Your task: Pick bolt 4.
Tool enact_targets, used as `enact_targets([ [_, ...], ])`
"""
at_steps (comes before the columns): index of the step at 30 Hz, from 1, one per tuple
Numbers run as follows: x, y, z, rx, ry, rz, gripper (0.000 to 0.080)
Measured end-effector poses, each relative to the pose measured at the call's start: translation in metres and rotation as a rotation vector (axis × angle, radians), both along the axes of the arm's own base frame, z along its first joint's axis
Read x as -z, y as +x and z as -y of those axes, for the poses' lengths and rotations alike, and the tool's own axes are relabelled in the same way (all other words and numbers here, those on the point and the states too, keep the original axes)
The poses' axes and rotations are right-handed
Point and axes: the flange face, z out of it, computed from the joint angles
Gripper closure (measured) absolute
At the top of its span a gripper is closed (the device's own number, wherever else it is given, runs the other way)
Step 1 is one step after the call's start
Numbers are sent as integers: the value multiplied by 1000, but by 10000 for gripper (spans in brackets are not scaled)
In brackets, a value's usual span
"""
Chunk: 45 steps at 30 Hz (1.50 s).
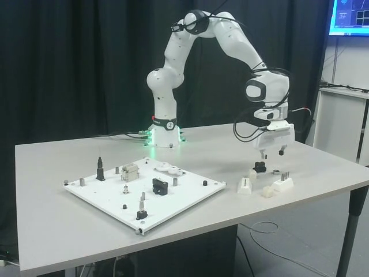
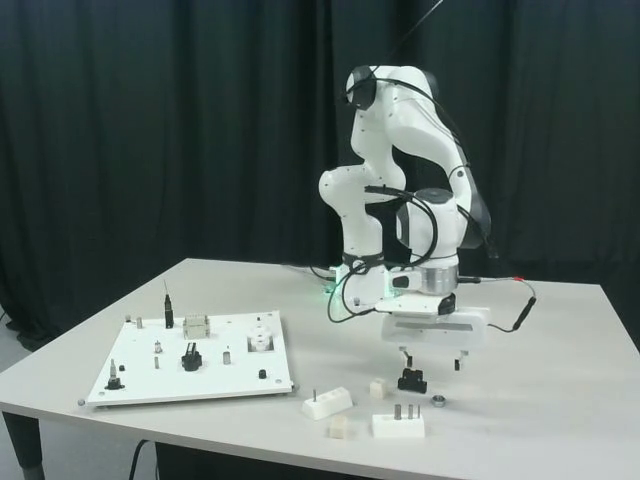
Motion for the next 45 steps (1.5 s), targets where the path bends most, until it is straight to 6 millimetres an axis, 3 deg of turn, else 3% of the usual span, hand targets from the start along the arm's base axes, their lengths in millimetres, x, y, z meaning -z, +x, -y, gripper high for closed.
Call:
enact_targets([
  [20, 36, 9, -17, -51, -29, -18, 3],
  [45, 56, 15, -26, -63, -35, -48, 3],
])
